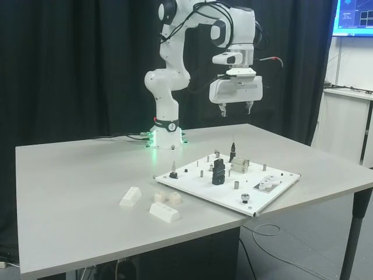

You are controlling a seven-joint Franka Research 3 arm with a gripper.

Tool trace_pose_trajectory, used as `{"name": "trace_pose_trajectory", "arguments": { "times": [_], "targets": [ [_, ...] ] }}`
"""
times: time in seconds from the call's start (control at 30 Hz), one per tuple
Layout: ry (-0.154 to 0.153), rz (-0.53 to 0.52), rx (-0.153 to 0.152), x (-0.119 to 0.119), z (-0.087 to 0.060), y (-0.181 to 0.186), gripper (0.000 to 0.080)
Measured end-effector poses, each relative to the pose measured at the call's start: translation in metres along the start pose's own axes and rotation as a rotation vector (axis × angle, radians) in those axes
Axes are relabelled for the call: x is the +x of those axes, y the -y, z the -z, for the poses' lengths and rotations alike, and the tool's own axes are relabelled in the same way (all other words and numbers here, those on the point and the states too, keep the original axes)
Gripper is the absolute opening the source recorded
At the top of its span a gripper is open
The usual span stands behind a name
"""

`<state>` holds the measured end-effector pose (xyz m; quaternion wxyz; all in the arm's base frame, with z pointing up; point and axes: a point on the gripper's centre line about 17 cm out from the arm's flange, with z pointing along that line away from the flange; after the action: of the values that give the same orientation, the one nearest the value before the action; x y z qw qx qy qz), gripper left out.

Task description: Remove D-SUB.

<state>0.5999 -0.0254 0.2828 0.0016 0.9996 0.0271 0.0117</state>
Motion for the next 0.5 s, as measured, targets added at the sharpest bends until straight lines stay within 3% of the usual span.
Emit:
{"name": "trace_pose_trajectory", "arguments": {
  "times": [0.5],
  "targets": [
    [-0.005,-0.004,0.009,0.009,0.013,0.009,0.08]
  ]
}}
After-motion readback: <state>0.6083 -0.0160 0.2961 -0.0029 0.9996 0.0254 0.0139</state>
